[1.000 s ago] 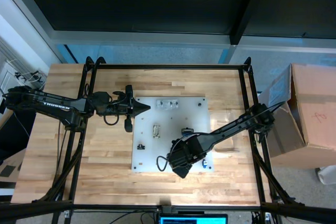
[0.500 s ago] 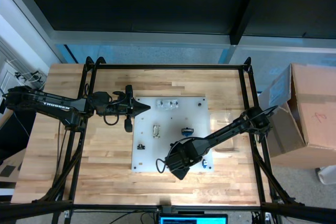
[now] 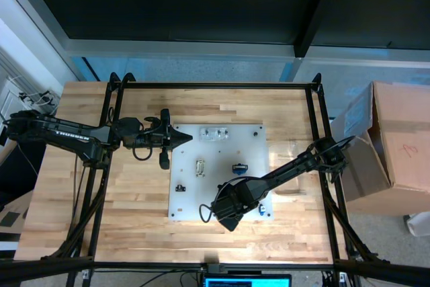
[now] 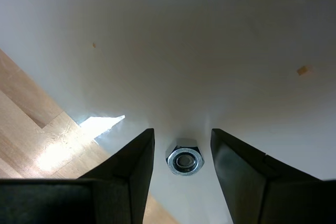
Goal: Unfasten the M12 nut and place it in the container
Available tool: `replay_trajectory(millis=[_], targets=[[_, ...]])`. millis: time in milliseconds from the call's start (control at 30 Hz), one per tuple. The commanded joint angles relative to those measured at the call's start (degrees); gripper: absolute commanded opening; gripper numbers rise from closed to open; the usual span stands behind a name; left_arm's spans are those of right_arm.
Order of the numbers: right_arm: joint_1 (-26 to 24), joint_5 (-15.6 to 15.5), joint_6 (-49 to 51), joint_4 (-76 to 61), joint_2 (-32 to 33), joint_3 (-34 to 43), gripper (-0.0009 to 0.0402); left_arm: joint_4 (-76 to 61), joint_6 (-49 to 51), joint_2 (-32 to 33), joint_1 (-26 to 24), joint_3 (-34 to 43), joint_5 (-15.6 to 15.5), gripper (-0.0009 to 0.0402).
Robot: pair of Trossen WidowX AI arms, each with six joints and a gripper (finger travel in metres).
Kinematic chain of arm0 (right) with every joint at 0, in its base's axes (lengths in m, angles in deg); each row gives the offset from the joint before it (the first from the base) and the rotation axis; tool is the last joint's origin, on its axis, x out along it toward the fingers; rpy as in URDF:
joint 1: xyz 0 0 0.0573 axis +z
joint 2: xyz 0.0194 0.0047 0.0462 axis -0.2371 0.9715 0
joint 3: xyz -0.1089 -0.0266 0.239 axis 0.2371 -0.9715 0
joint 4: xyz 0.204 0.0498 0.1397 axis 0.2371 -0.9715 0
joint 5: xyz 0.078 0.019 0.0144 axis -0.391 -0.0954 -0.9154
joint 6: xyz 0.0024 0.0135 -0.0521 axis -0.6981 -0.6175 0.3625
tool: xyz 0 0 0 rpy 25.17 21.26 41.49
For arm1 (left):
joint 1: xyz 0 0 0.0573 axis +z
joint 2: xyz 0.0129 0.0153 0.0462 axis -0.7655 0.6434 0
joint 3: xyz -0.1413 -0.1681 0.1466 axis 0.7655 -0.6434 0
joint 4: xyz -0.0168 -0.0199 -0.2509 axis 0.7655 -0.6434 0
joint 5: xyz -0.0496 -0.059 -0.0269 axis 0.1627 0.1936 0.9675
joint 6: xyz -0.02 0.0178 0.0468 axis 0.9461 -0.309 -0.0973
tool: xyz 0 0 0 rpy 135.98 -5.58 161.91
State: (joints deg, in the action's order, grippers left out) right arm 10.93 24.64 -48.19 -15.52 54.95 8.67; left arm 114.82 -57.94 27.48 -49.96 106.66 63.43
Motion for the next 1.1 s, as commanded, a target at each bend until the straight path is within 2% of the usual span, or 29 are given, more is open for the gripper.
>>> replay_trajectory(millis=[33,467,1100], targets=[[0.02,-0.22,-0.02,0.15,-0.02,-0.33,0.0119,0.0,0.0,0.0,0.0,0.0,0.0,0.0],[0.13,-0.44,0.61,0.28,-0.02,-0.63,-0.0001,0.0,0.0,0.0,0.02,0.0,0.0,0.0],[0.22,-0.44,1.92,0.33,-0.09,-0.61,0.0,-0.02,0.0,0.0,0.02,0.0,0.0,0.0]])
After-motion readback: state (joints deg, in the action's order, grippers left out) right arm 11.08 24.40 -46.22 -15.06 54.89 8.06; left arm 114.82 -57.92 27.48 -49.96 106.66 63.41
